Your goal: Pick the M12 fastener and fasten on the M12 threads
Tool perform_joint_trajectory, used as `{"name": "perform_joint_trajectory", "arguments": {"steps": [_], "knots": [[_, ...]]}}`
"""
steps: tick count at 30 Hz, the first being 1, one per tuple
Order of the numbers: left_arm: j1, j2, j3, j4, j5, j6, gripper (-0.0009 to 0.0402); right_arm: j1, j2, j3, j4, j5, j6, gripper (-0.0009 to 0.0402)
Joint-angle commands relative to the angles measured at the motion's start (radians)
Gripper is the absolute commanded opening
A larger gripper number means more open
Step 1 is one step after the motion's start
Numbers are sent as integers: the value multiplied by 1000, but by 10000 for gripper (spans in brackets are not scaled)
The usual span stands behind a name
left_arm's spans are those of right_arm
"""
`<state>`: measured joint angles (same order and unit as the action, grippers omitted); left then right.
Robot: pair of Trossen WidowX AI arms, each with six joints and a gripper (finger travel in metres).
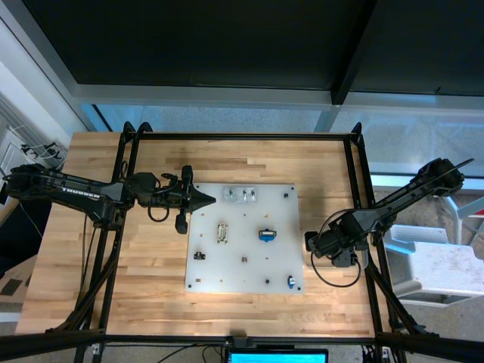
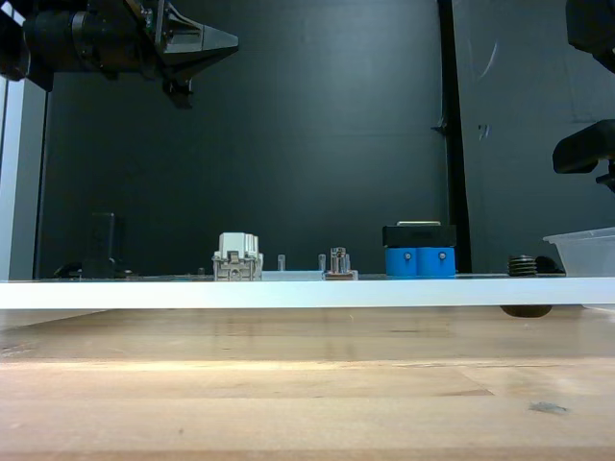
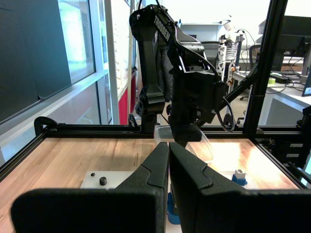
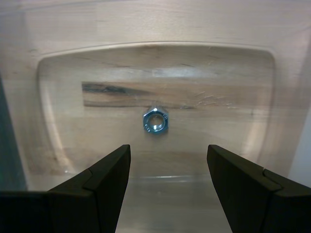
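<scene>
Squarely over nut (image 4: 155, 120), right gripper (image 4: 168, 148) agape; left gripper (image 3: 168, 144) aloft, seemingly closed

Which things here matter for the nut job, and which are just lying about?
Job: M12 nut in the clear tray; open right gripper above it; bare black stud.
Idle: left gripper, shut, over the board's far left edge; blue connector; white connector.

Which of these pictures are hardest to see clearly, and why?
Right wrist view: the open right claw hangs over the clear tray, whose curved walls blur the wood grain; the nut is sharp, gleaming bluish. Left wrist view: the shut left claw, over the board's left edge, is dark against bright windows. Low view: near tabletop blurred, one bright band.
</scene>
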<state>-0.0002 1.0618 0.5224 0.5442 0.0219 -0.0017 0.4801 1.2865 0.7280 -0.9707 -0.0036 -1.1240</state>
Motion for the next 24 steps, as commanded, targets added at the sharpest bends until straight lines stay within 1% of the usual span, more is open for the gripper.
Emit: {"name": "perform_joint_trajectory", "arguments": {"steps": [1,2,4,5,7,13,24], "knots": [[0,0,0,0,0,0,0,5,0,-22,37,0,22,220],[0,0,0,0,0,0,0,6,0,-29,50,-3,35,220],[0,0,0,0,0,0,0,12,0,-40,65,-26,53,220],[0,0,0,0,0,0,0,14,0,-45,70,-27,56,220],[0,0,0,0,0,0,0,21,0,-49,74,-26,68,220],[0,0,0,0,0,0,0,31,0,-71,100,-25,68,220],[0,0,0,0,0,0,0,34,0,-114,140,-24,68,220]]}}
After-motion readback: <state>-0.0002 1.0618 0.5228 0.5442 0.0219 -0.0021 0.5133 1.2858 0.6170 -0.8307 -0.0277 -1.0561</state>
